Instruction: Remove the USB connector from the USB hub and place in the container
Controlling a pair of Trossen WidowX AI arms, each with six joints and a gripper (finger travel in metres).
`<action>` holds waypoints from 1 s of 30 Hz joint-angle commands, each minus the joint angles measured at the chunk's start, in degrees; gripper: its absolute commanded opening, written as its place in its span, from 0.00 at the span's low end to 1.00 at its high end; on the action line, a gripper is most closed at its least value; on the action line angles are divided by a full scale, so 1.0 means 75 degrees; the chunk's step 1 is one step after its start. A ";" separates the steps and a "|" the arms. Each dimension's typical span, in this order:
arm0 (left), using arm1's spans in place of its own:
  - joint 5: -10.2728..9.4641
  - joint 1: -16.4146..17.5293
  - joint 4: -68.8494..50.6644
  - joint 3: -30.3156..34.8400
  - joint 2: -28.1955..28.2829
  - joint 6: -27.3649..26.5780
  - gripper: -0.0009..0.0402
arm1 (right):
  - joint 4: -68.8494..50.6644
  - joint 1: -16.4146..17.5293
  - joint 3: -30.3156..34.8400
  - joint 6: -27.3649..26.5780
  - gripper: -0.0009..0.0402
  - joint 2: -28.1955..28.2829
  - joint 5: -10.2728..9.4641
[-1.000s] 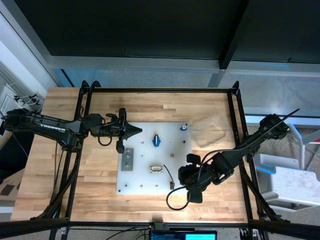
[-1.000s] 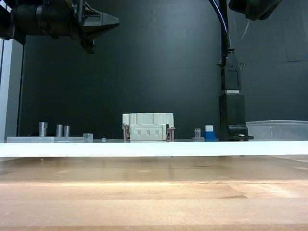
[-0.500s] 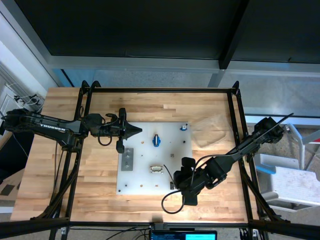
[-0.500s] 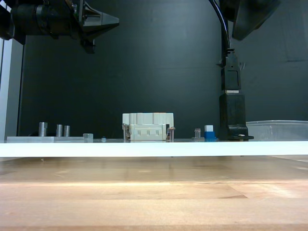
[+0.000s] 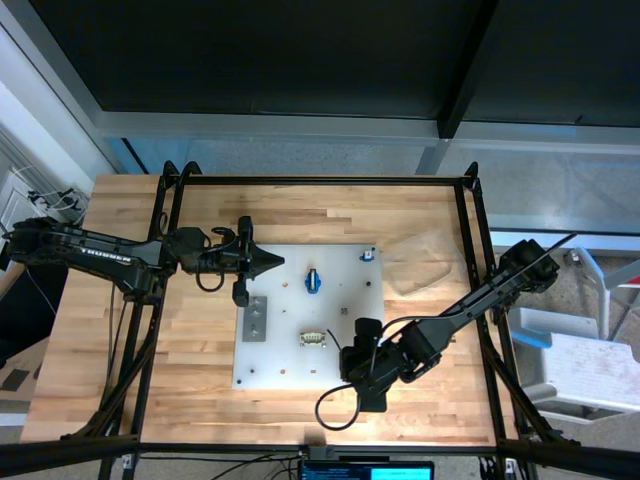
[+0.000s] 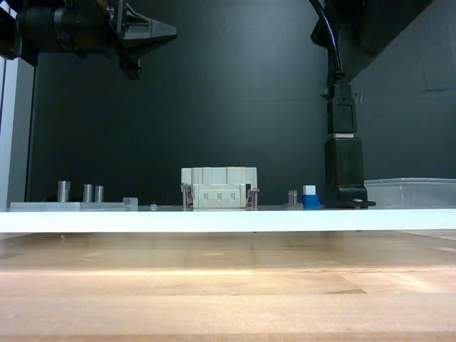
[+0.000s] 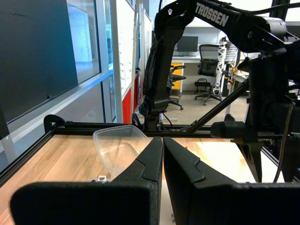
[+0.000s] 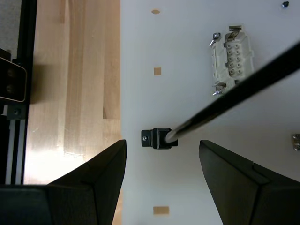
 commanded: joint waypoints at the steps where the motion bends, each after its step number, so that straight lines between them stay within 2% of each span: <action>1: 0.0003 0.0000 0.0000 0.0000 0.0003 0.0003 0.02 | 0.0050 -0.0050 -0.0096 -0.0087 0.54 0.0020 0.0000; 18: 0.0003 0.0000 0.0003 0.0000 0.0003 0.0003 0.02 | 0.0807 -0.0111 -0.0519 -0.0169 0.42 0.0137 -0.0009; 30: 0.0003 0.0000 0.0003 0.0000 0.0003 0.0003 0.02 | 0.0822 -0.0111 -0.0525 -0.0172 0.25 0.0137 -0.0006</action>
